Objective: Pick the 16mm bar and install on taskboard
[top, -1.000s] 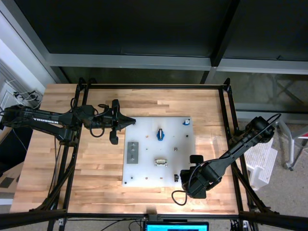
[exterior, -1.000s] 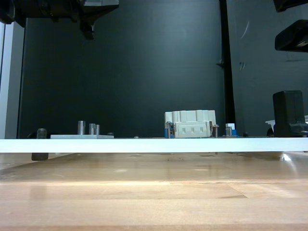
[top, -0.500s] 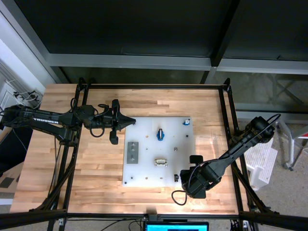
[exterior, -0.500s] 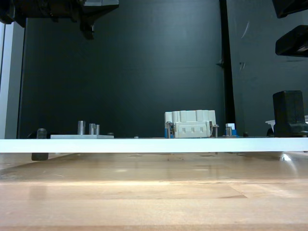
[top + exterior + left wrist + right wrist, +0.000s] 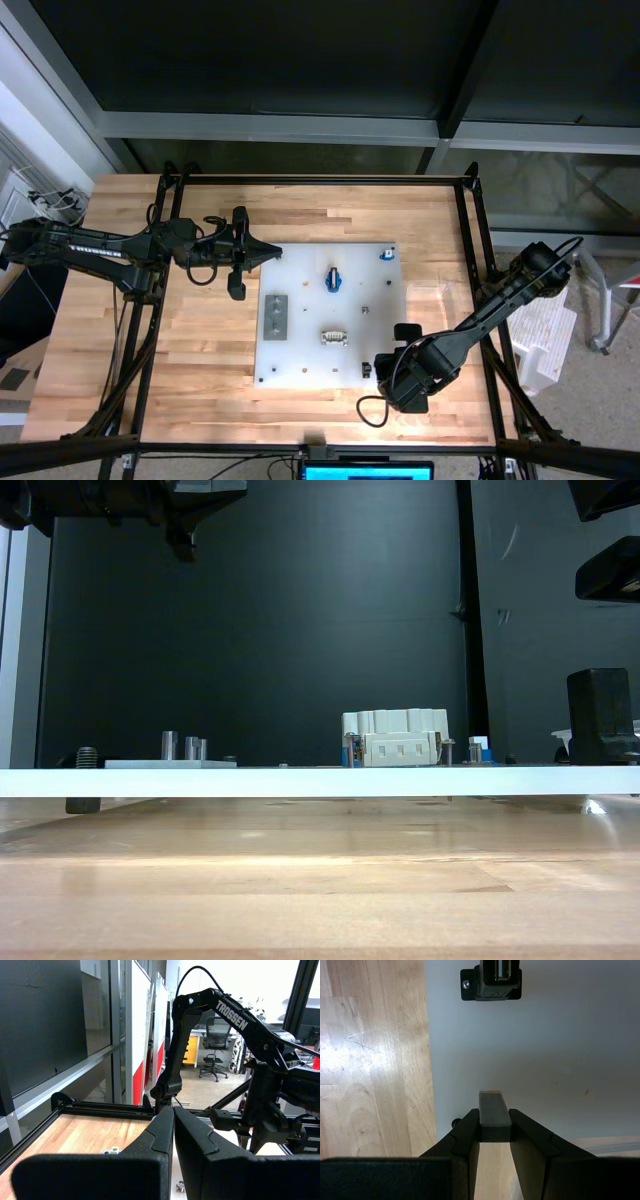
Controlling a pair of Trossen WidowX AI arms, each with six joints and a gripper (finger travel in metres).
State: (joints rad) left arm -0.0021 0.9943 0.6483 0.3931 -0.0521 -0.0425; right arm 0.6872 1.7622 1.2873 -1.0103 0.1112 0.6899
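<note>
near end of the 16mm bar (image 5: 494,1102) being hidden between the fingers of the right gripper (image 5: 494,1117), left gripper (image 5: 272,254) being cut off by the low view's top edge

Bright overhead light throws white glare on the pale wooden table (image 5: 365,1050) just beside the right gripper (image 5: 495,1119).

Black jointed arms (image 5: 100,248) (white TROSSEN lettering (image 5: 231,1008))
</note>
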